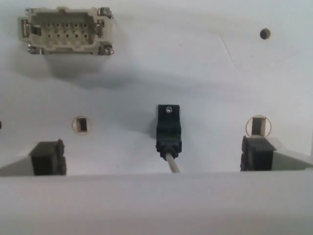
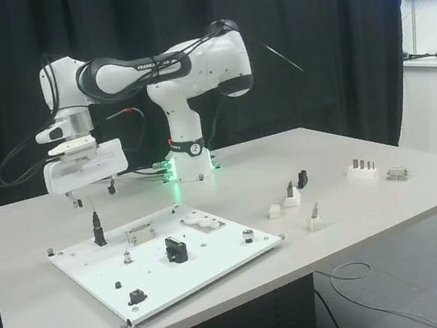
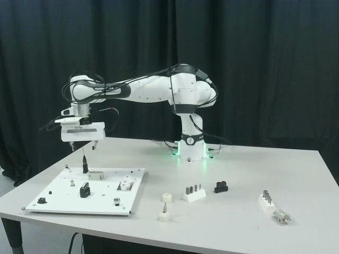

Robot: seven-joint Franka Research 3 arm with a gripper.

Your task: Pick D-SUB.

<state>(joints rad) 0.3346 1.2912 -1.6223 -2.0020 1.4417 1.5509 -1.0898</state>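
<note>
A small black plug (image 1: 168,131) with a grey cable stub stands upright on the white board (image 1: 205,73). My gripper (image 1: 152,155) hangs open above it, apart from it, and the plug lies between the two black fingertips (image 1: 48,157). In the first room view the gripper (image 2: 93,197) is a short way over the plug (image 2: 98,230) at the board's far left corner. The second room view shows the same: gripper (image 3: 83,145) over plug (image 3: 83,165). Nothing is held.
A grey multi-pin rectangular socket (image 1: 66,30) sits on the board (image 2: 216,256) near the plug, also seen as the socket (image 2: 139,234). A black block (image 2: 175,250) and small studs stand on the board. Loose white holders (image 2: 362,171), a black part (image 2: 301,177) and a metal connector (image 2: 396,174) lie to the right.
</note>
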